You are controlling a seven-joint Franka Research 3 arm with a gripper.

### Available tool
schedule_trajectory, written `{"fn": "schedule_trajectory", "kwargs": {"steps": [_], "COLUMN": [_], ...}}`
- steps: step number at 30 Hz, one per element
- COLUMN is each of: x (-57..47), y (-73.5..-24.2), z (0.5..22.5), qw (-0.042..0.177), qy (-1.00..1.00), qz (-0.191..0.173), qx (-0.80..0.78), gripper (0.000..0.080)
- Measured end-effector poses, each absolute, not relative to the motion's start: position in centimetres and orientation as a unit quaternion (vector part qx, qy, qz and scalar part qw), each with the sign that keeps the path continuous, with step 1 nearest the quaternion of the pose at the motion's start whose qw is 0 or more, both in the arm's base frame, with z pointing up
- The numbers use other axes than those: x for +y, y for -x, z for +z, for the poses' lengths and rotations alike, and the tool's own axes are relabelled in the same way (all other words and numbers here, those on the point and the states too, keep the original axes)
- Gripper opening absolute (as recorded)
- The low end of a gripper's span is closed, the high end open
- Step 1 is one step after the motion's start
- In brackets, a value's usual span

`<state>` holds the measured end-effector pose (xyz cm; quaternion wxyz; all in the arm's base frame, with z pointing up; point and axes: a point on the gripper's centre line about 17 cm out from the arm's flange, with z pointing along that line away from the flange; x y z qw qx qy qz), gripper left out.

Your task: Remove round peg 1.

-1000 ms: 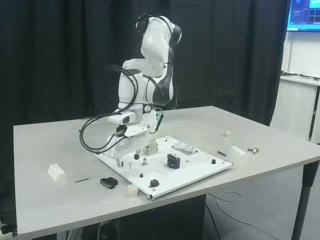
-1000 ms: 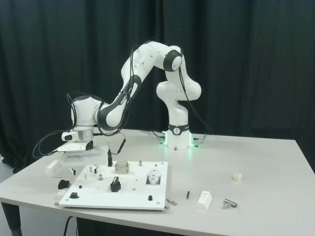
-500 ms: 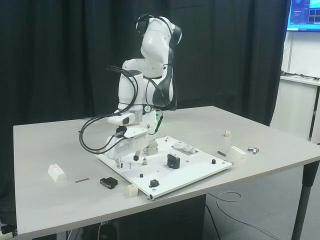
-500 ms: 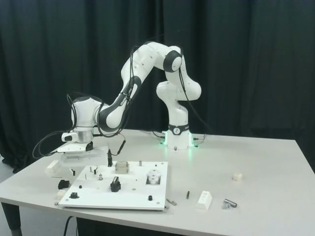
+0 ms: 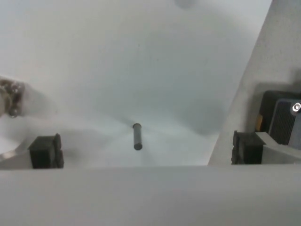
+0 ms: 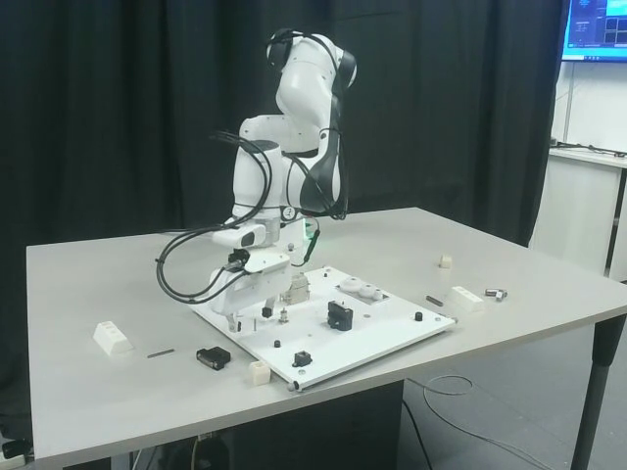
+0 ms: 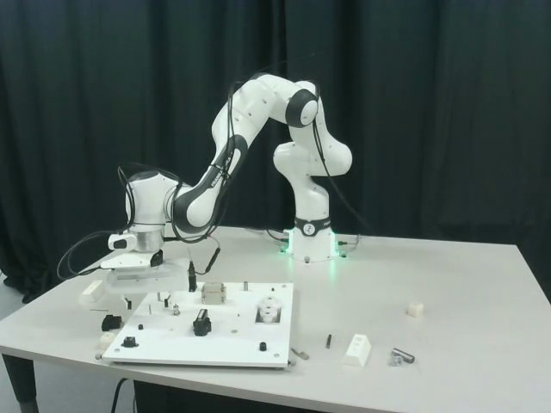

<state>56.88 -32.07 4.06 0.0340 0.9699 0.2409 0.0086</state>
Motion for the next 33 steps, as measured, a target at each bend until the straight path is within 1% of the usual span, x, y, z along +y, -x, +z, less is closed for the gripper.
{"fn": "schedule_trajectory", "kwargs": {"steps": [16, 17, 25, 26, 31, 32, 33], "x": [-32.15, -32.14, -32.07, -32.05, -31.88, -31.81, -31.73], "y": [-56.99, -56.98, -56.81, -56.79, -56.78, -56.77, -56.76], "z": [3.52, 3.47, 3.18, 3.16, 3.08, 3.07, 3.07], "qw": [0.035, 0.035, 0.032, 0.032, 0.028, 0.027, 0.026], "qy": [-0.97, -0.97, -0.97, -0.97, -0.97, -0.97, -0.969], "qz": [0.007, 0.007, 0.004, 0.003, 0.001, 0.001, 0.0], "qx": [0.242, 0.242, 0.242, 0.242, 0.243, 0.243, 0.244], "gripper": [0.08, 0.0645, 0.0645, 0.0316, 0.0316, 0.0104, 0.0104]}}
